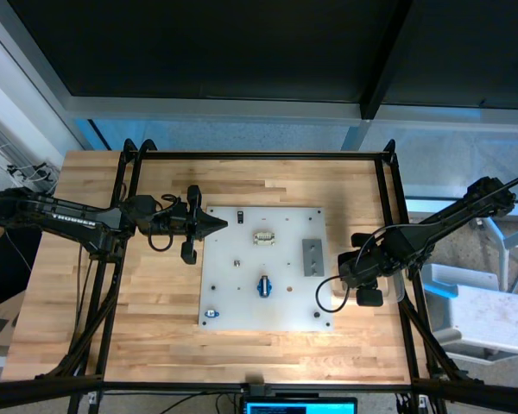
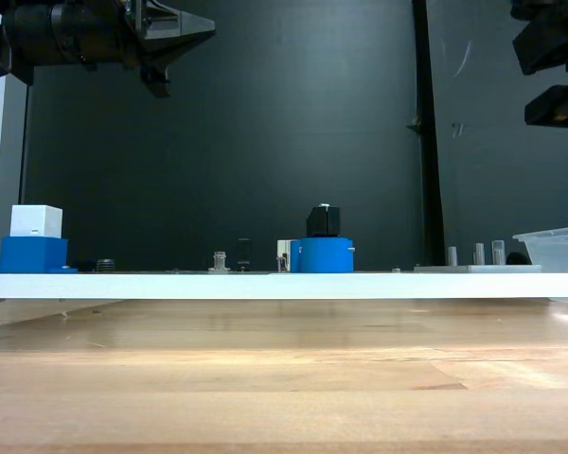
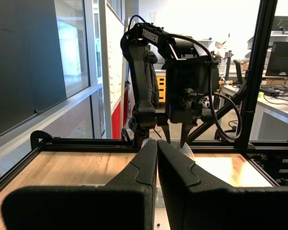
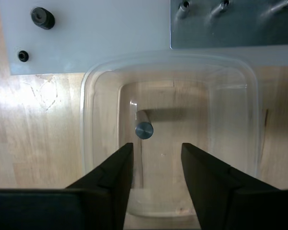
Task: Pick the 16mm cylinder and place it in the taskboard
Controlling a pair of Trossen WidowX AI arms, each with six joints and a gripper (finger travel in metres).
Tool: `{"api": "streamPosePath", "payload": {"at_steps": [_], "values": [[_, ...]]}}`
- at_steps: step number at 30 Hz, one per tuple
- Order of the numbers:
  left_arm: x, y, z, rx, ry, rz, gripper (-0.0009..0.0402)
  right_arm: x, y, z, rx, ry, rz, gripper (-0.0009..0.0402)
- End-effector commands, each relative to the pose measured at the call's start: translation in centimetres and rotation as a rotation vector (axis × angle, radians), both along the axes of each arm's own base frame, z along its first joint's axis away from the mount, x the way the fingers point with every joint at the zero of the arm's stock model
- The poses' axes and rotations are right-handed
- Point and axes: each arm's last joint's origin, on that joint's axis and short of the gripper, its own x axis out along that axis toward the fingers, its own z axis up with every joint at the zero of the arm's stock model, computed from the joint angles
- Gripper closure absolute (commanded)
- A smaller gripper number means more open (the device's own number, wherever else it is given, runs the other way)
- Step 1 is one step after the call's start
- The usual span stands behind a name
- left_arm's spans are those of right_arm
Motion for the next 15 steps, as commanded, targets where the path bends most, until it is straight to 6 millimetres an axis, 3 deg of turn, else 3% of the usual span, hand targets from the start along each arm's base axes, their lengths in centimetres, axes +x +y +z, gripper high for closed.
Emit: {"api": "streamPosePath", "payload": {"at_steps": [1, 15], "values": [[0.0, 0.0, 0.0, 0.000, 0.000, 0.000, 0.0393, -0.1, 0.0, -0.5, -0.002, 0.006, -0.001, 0.0226], [0.0, 0.0, 0.0, 0.000, 0.000, 0.000, 0.0393, 0.5, 0.6, -2.1, -0.030, 0.013, 0.005, 0.0199]]}}
